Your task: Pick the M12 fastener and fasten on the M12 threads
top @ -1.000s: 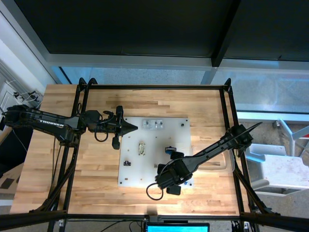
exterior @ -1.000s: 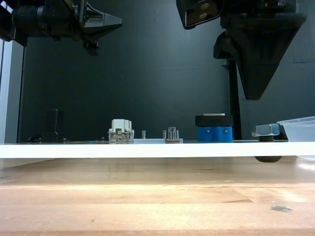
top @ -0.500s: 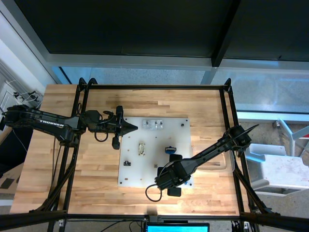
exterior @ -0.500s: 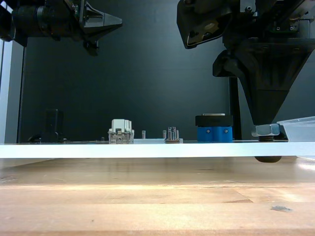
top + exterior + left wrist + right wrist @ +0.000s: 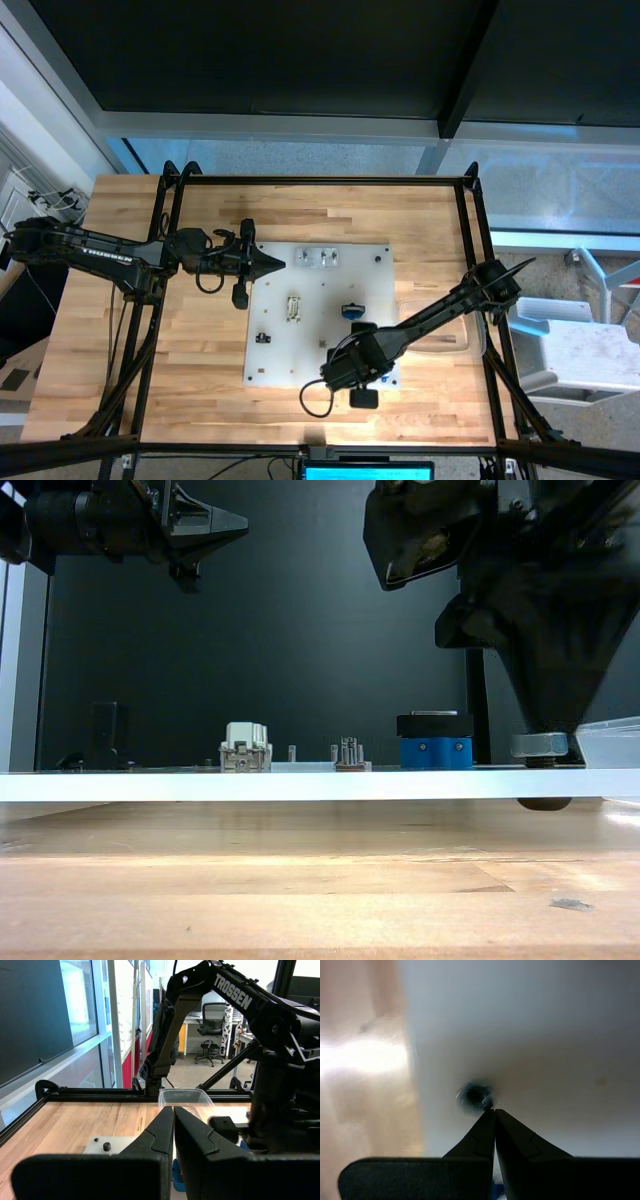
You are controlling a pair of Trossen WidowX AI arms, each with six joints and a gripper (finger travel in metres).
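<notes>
The right gripper [image 5: 547, 727] points straight down at the right side of the low view. Its fingers are pressed together with nothing between them, and the tip meets the top of the M12 nut [image 5: 540, 745]. The nut sits on its stud [image 5: 543, 762], of which only a short black bit shows between the nut and the white board [image 5: 300, 345]. In the right wrist view the nut is a blurred dark-and-silver spot just beyond the closed fingertips [image 5: 485, 1125], over the white of the board.

In the high view the right arm reaches in from the right edge of the table [image 5: 200, 400] to the board's near right corner, in the lower middle of the frame. The clear tray [image 5: 612, 742] stands behind the nut, just beside it at the far right of the low view. A blue block [image 5: 435, 751] stands on the board near the nut, to its left.

The left gripper [image 5: 268, 264] hangs at the upper left of the low view, well above the board's left edge, its fingers closed on nothing.
</notes>
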